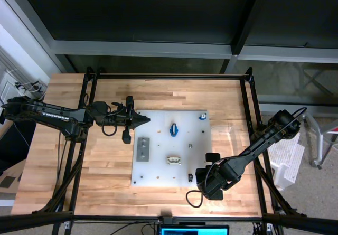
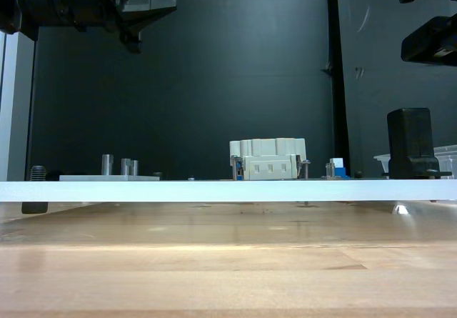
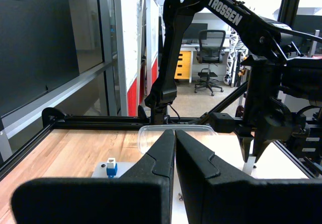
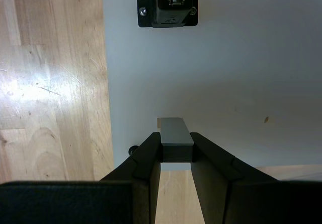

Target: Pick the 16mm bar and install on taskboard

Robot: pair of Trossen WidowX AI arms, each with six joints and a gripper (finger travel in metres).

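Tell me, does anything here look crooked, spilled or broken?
Nothing stands out. The taskboard lies flat. The right gripper, over its near edge, holds the 16mm bar in its jaws; the left gripper hovers over its left edge, jaws shut.

The left gripper (image 1: 146, 120) is hovering over the taskboard's (image 1: 158, 140) far left corner, closed on nothing, while the right gripper (image 4: 176, 151) is hanging above its near right corner (pinching the 16mm bar (image 4: 174, 132)). On the taskboard, a block (image 1: 143, 148) is sitting at the left, a knob (image 1: 174, 130) toward the far middle, and a connector (image 1: 173, 161) toward the near middle.
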